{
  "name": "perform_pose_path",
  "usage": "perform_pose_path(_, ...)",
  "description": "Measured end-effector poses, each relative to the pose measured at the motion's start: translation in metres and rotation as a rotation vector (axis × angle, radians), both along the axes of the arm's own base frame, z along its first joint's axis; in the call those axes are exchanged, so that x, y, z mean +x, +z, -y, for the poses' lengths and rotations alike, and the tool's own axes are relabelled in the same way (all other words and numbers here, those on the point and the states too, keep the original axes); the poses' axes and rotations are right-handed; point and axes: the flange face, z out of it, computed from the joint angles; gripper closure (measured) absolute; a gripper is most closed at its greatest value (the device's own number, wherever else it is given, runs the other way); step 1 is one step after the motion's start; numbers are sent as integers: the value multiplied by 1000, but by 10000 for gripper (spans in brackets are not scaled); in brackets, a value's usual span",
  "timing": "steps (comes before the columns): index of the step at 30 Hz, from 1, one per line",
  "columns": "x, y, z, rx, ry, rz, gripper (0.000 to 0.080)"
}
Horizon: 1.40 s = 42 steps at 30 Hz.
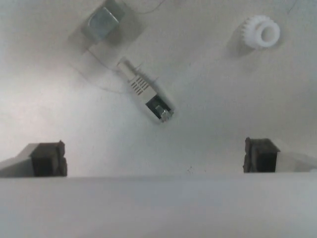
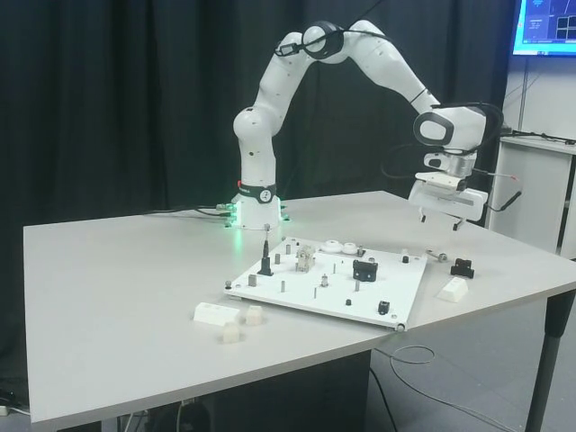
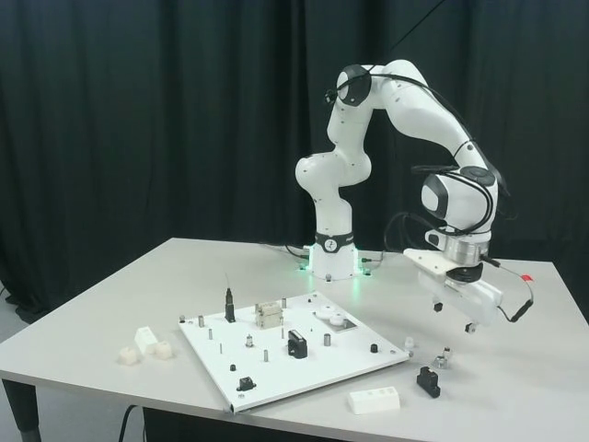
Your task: Remove waterproof.
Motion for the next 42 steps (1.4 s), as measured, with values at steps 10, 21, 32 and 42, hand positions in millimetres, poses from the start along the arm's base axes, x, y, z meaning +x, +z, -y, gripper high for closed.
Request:
perform_pose_path(10, 1, 5, 1, -6, 9, 13, 3)
perform_pose_path(21, 1, 9, 1, -17, 20, 26, 3)
perform_pose_path(32, 3, 10, 4, -22, 19, 32, 3)
perform_pose_path(42, 9, 12, 12, -25, 5, 40, 3)
